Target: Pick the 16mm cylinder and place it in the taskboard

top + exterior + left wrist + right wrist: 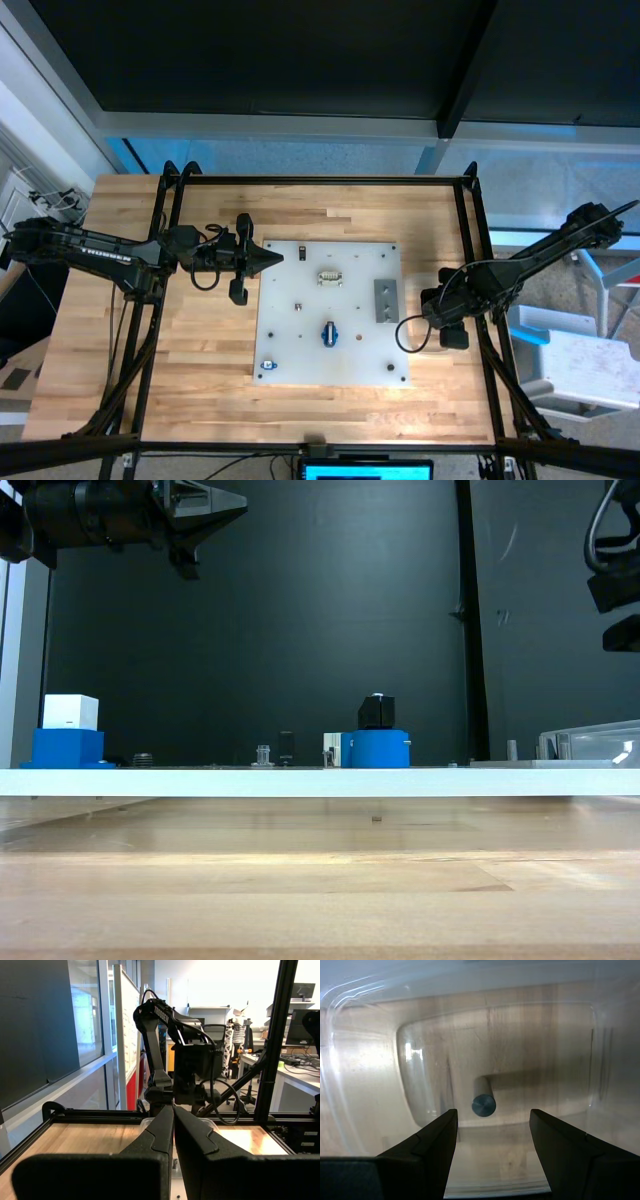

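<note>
Our right gripper [492, 1119] hangs open and empty over the clear tray [365, 1070], ready to pinch the 16mm cylinder [483, 1104]. Our left gripper [270, 258], middle left, is closed, empty.

We have a light wooden worktop [200, 350] boxed in by a black frame [320, 181]. A small clear plastic tray [598, 740] sits on it, at the right edge of the low view. A lit screen [365, 470] shows at bottom centre of the high view. The left wrist view adds office desks, a monitor [300, 1027] and glass partitions [85, 1025].
</note>
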Controlling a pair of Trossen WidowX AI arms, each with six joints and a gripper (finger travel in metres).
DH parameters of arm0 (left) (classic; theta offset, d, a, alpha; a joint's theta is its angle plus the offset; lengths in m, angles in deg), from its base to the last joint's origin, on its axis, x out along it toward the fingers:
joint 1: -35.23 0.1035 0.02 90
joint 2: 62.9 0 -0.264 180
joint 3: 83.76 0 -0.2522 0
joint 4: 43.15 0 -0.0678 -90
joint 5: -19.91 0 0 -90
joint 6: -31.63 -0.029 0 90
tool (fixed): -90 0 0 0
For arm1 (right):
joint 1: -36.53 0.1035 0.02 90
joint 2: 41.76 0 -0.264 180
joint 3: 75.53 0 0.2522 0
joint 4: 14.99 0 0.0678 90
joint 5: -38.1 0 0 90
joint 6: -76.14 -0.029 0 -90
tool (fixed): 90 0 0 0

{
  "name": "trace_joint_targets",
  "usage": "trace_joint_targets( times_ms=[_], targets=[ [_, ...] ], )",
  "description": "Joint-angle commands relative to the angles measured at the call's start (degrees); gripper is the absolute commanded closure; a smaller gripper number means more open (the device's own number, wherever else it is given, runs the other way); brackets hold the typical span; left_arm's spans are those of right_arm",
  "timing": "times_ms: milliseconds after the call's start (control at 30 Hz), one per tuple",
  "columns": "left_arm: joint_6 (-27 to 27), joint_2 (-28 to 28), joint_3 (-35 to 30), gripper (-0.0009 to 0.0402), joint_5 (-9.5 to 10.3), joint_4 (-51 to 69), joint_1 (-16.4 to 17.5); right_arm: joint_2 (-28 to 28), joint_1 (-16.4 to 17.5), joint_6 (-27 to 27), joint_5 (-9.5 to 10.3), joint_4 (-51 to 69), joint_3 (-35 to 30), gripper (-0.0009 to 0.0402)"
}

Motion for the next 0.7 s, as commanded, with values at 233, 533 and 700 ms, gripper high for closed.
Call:
trace_joint_targets(
  times_ms=[233,533,700],
  targets=[
    [0.0,0.0,0.0,0.0393,-0.02,0.0,0.0,-1.0,0.1,-0.3,0.04,-1.7,1.3,0.0192],
    [0.0,0.0,0.0,0.0393,-0.02,0.0,0.0,-2.0,0.1,-0.3,0.11,-6.0,4.0,0.0196],
    [0.0,0.0,0.0,0.0393,-0.02,0.0,0.0,-2.0,0.1,-0.4,0.11,-7.5,5.4,0.0203]
  ],
)
